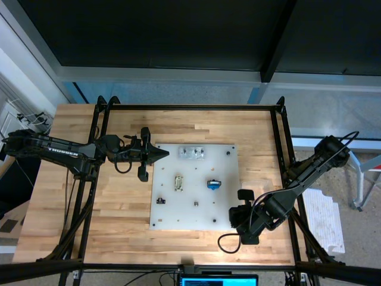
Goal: Pick the RJ45 connector and install on taskboard
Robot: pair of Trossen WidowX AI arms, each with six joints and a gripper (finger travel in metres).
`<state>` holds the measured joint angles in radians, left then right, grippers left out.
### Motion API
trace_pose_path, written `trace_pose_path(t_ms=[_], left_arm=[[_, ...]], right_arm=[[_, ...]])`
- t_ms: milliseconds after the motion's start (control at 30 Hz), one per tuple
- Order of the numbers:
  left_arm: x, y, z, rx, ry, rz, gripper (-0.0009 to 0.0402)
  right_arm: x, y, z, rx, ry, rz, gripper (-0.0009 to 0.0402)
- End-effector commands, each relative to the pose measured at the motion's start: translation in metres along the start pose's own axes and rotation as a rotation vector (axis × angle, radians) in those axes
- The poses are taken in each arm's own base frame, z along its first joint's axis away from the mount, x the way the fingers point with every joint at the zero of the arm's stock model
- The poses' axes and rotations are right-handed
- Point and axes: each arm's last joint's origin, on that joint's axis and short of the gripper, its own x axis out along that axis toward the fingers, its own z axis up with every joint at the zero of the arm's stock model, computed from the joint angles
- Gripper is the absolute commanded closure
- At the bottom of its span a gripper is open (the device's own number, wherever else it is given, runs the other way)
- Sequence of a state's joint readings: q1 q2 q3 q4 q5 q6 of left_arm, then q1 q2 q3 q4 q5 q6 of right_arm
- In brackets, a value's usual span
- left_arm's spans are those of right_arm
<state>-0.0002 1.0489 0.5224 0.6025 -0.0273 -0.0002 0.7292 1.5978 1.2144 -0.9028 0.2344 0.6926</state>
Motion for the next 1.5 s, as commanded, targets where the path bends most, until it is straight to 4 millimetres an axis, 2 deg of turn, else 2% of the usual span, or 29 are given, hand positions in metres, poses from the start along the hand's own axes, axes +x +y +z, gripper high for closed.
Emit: trace_pose_path(t_ms=[33,367,1500], left_arm=[[0.0,0.0001,0.0001,0.0,0.0,0.0,0.0393],[0.0,0.0001,0.0001,0.0,0.0,0.0,0.0393],[0.0,0.0001,0.0001,0.0,0.0,0.0,0.0393]], right_arm=[[0.0027,0.0015,0.0006,-0.003,-0.001,0.0,0.0375],[0.0093,0.0041,0.0016,-0.018,0.003,-0.002,0.0375],[0.0121,0.0034,-0.0004,-0.049,0.011,-0.002,0.0375]])
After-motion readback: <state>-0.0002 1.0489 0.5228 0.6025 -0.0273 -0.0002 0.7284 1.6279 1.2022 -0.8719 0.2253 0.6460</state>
